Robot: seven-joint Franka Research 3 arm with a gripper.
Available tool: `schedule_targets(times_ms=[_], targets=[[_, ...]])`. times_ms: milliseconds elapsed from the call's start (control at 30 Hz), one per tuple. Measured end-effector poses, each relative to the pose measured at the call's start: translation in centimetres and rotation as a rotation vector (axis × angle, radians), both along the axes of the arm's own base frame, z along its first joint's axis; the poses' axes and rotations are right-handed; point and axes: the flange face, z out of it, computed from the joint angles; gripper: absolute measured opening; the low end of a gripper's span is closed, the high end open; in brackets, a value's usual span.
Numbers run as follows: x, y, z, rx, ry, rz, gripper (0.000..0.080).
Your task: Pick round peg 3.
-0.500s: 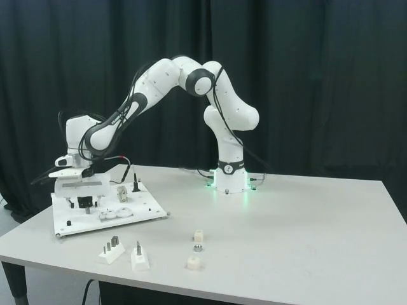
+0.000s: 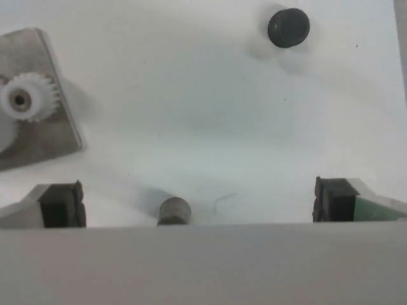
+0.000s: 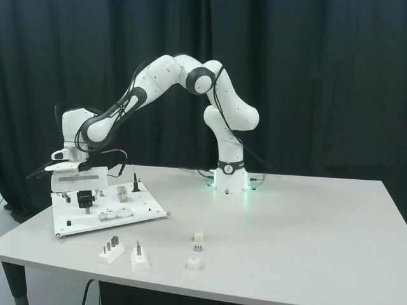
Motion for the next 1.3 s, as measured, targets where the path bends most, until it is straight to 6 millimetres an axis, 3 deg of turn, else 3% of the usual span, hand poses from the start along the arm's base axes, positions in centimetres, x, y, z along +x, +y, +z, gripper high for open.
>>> schedule_targets(times_ms=[1300], targets=[[1.7, 0.2, 2.1, -0.012, 0.005, 0.024, 0.08]])
